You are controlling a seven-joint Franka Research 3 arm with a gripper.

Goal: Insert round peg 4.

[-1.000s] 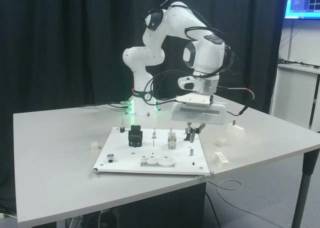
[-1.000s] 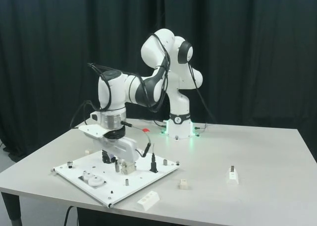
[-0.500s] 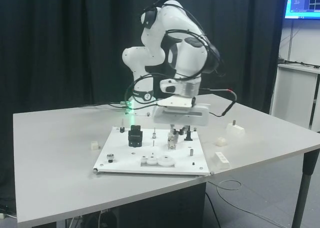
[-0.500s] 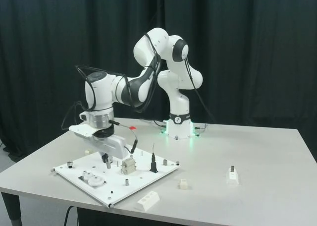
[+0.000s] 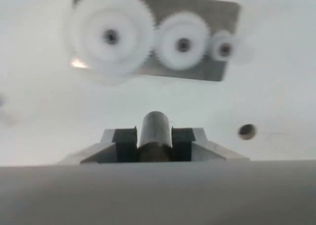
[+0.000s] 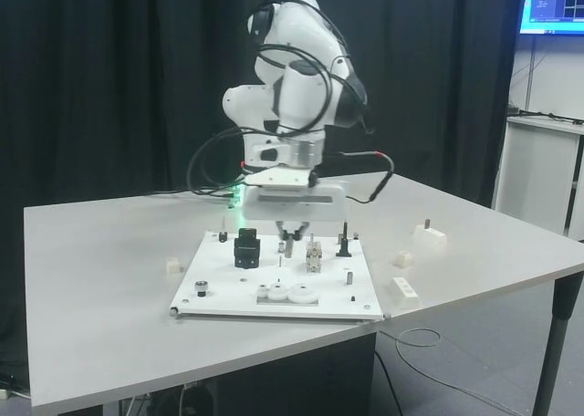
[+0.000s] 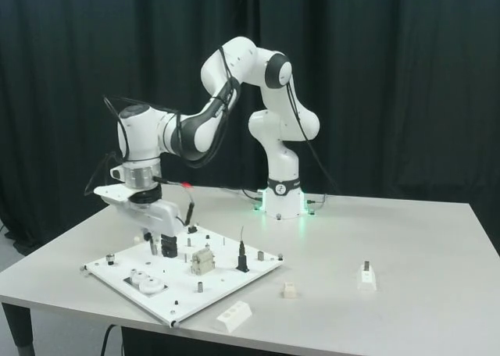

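Arm: the white arm (image 6: 292, 78) is seen bent over the white board (image 6: 274, 279), with its wrist pointing down; compared with the frame a second earlier, it has been swung away from the board's far side edge and brought toward the board's middle and its black block.
Gripper: the gripper (image 6: 286, 241) is held just above the board, beside the black block (image 6: 246, 250) in the first room view; in the second room view the gripper (image 7: 154, 247) is seen low over the board's rear part. Half a second earlier it was placed over the small grey fixture (image 6: 314, 257), which is now left uncovered.
Claw state: the two fingers are clenched on the round peg (image 5: 155, 136), as shown in the wrist view, where a black pad (image 5: 125, 144) is pressed against each side of it.
Round peg: a dark cylinder, held upright between the fingertips, with its rounded end pointing at the board; it is carried in the air, not set in any hole.
Below the peg: three white gears (image 5: 182, 43) on a grey plate (image 5: 197, 10) are seen in the wrist view, and a small dark hole (image 5: 246, 131) is seen in the board off to one side of the peg.
Gears in room view: the gears (image 6: 290, 294) are set at the board's near edge.
Table: the grey table (image 6: 100, 252) bears the board and several small white blocks (image 6: 402, 291) lying apart from it, unchanged from the earlier frames.
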